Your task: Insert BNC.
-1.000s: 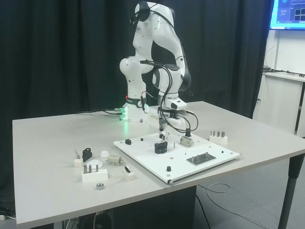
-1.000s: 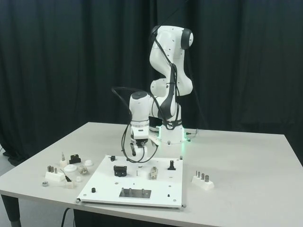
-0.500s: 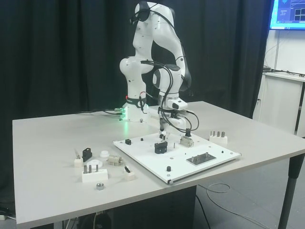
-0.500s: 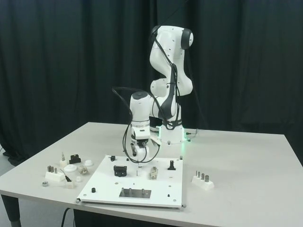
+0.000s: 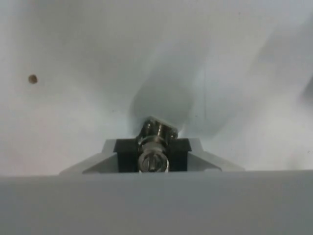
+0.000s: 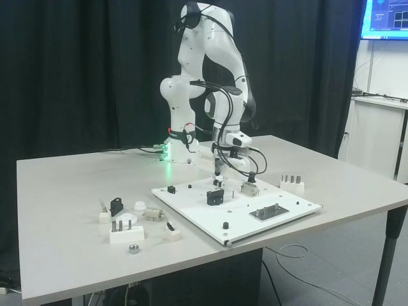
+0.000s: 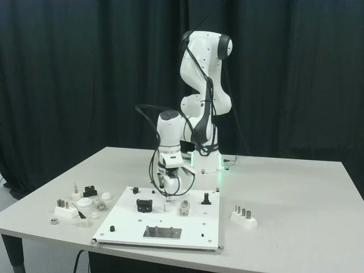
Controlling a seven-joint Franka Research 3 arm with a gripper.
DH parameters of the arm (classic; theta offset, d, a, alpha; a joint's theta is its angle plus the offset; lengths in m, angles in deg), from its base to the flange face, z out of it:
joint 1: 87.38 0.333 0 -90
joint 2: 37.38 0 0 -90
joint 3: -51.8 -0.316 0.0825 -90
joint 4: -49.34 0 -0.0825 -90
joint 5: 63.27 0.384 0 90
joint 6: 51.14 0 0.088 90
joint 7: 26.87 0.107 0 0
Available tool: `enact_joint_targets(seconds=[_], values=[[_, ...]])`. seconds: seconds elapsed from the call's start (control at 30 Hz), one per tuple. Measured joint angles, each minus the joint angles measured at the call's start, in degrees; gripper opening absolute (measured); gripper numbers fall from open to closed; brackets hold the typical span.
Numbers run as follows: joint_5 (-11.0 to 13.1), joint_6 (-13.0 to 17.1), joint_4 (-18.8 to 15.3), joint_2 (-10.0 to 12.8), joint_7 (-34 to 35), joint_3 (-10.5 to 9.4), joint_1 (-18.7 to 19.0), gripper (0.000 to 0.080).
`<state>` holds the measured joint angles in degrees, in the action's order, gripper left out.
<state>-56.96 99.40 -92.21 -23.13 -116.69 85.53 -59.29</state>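
- One gripper [image 7: 166,197], mine, hangs low over the white board [image 7: 187,230], which serves as the landmark for every place below.
- My fingers are pinched on the BNC plug [image 5: 153,155]; in the wrist view its metal barrel sits between the two black pads [image 5: 126,155], pointing down at the board.
- The plug is above the board's middle, on the side nearer my base, and not yet seated; how near its tip is to the surface I cannot tell from the room views.
- A black block [image 7: 144,205] stands on the board just beside my descent line; a small grey connector [image 7: 185,208] stands on the board's other side of it.
- A thin upright pin [image 7: 165,207] rises from the board directly below the plug; I judge this to be the mating post, though it is too small to confirm.
- Step in hand, as I judge it: the final approach, plug carried and lined up over its seat.
- Next move, in my judgement: a straight, slow descent with the barrel kept upright, then likely a small twist so the bayonet locks.
- Loose parts [image 7: 85,203] lie on the grey table [image 7: 296,193] well off the board's edge and play no part here.
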Motion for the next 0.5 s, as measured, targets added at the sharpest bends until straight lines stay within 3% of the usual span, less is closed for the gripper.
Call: enact_joint_targets(seconds=[0.5], values=[[-0.55, -0.02, -0.01, -0.06, -0.55, -0.03, 0.00, 0.0125]])
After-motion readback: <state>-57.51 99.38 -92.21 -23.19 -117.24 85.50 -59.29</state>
